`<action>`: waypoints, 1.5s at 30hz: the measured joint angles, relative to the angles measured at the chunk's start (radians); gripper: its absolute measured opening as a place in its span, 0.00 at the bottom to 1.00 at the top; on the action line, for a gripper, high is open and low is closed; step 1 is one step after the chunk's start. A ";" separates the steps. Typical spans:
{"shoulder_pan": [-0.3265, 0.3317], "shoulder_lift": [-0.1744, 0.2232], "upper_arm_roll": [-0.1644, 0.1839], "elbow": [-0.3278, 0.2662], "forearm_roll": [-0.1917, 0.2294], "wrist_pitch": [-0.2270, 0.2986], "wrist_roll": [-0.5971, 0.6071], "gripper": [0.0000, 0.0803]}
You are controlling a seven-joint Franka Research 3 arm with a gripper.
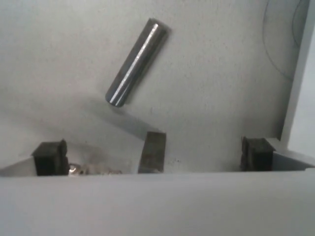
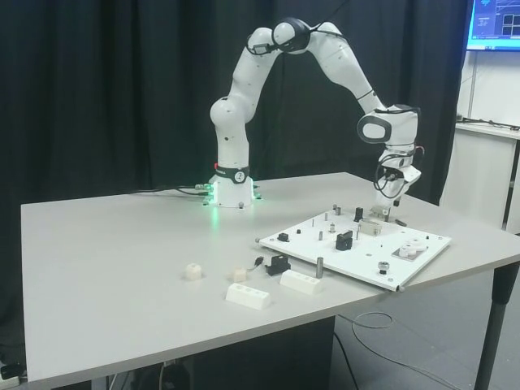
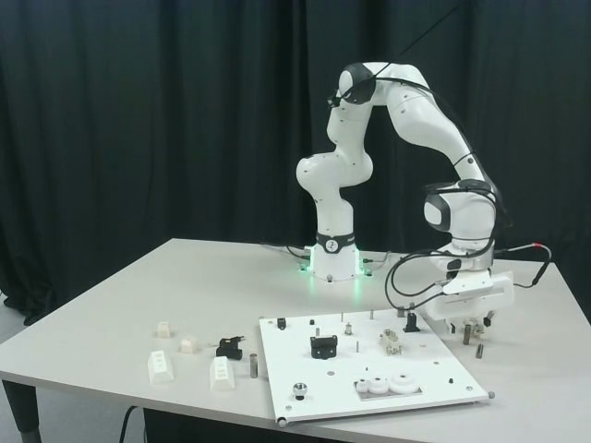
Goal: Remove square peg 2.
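two room views read the same from left to right: loose white blocks (image 2: 248, 296) on the grey table (image 2: 106, 244), then the white board (image 3: 277, 388) with its small fittings, then the arm's gripper (image 3: 466, 325) hanging low just past the board's far right edge, over bare table.

the wrist view shows the claw released, its two black fingers (image 1: 49, 158) spread wide. a dark square-edged bar, which i judge to be square peg 2 (image 1: 152, 151), sits between them and touches neither. it seems to be already out of the board and on the table, though its lower end is hidden. a round metal pin (image 1: 138, 61) lies on its side near it, apart from it.

risks from here, as i judge them:
- if the fingers close off-centre, one pad strikes first and tips or skids the peg.
- a careless sweep could knock the round pin, which would roll freely.
- the board's edge lies just beside one finger, so drifting that way could catch it.
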 joint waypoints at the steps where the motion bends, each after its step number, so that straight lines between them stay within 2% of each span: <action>1: 0.000 -0.003 0.000 0.001 0.000 -0.004 0.000 0.92; 2: 0.000 -0.006 -0.001 0.003 0.000 -0.007 0.000 0.92; 3: 0.000 -0.009 -0.001 0.004 0.000 -0.011 0.000 0.98; 16: 0.000 -0.036 -0.009 0.018 0.000 -0.063 0.000 1.00; 45: 0.000 -0.055 -0.025 0.029 -0.001 -0.083 0.000 1.00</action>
